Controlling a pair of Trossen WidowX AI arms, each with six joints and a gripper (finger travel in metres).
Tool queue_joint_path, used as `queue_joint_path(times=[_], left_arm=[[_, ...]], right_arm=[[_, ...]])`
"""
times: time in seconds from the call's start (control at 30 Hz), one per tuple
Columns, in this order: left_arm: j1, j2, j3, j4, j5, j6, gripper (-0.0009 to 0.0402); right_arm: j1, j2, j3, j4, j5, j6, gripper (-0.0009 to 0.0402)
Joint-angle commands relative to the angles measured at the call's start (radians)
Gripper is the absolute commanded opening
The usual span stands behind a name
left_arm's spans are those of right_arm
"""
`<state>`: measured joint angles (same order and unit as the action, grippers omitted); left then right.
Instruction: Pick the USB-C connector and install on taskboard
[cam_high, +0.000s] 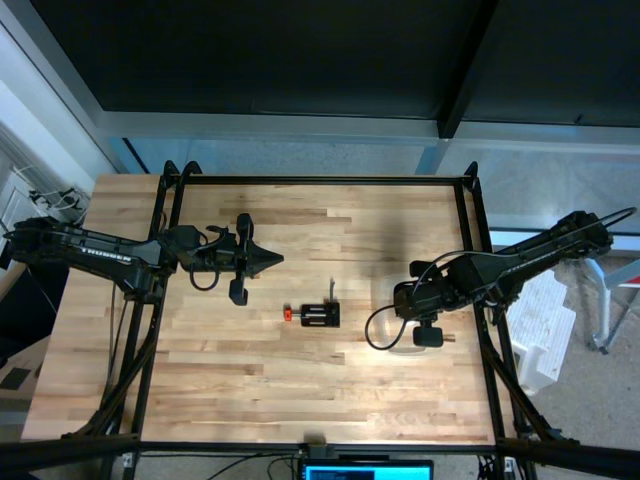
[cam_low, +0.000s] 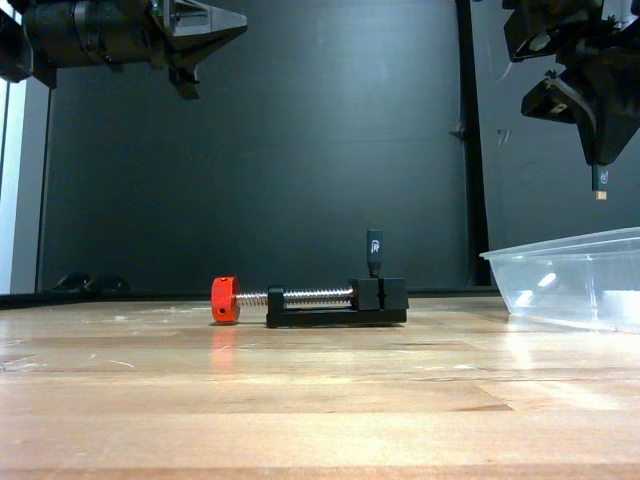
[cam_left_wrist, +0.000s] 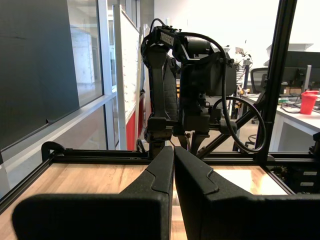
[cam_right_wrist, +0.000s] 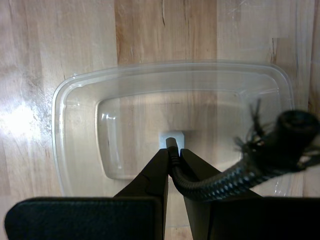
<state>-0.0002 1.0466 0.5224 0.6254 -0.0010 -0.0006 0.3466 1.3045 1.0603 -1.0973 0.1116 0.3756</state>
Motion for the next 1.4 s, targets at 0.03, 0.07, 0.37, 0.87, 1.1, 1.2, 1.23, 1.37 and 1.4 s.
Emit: queue_joint_path(times=[0.03, 0.07, 0.37, 0.87, 1.1, 1.2, 1.23, 1.37, 1.4], left_arm=[[0.000, 0.000, 0.000, 0.000, 0.000, 0.000, 0.0000], [0.000, 0.000, 0.000, 0.000, 0.000, 0.000, 0.0000], [0.000, 0.000, 0.000, 0.000, 0.000, 0.000, 0.0000], [0.000, 0.000, 0.000, 0.000, 0.000, 0.000, 0.0000], [0.000, 0.000, 0.000, 0.000, 0.000, 0.000, 0.0000], [0.000, 0.000, 0.000, 0.000, 0.000, 0.000, 0.0000], [0.000, 0.000, 0.000, 0.000, 0.000, 0.000, 0.0000], [0.000, 0.000, 0.000, 0.000, 0.000, 0.000, 0.0000], [0.000, 0.000, 0.000, 0.000, 0.000, 0.000, 0.0000]], right_arm=[[-0.018, 0.030, 0.035, -0.012, -0.001, -0.001, 0.0000], [-0.025, 0.045, 0.053, -0.014, 0.000, -0.007, 0.0000], [-0.069, 0.207, 0.222, -0.013, 0.000, -0.050, 0.0000], [-0.117, 0.406, 0.433, -0.047, -0.007, -0.070, 0.0000], [-0.138, 0.497, 0.527, -0.064, -0.006, -0.072, 0.0000], [-0.153, 0.534, 0.567, -0.065, -0.002, -0.079, 0.0000], [-0.156, 0.541, 0.580, -0.065, 0.000, -0.079, 0.0000], [-0.165, 0.577, 0.619, -0.056, 0.003, -0.097, 0.0000], [-0.171, 0.588, 0.628, -0.056, 0.001, -0.097, 0.0000]])
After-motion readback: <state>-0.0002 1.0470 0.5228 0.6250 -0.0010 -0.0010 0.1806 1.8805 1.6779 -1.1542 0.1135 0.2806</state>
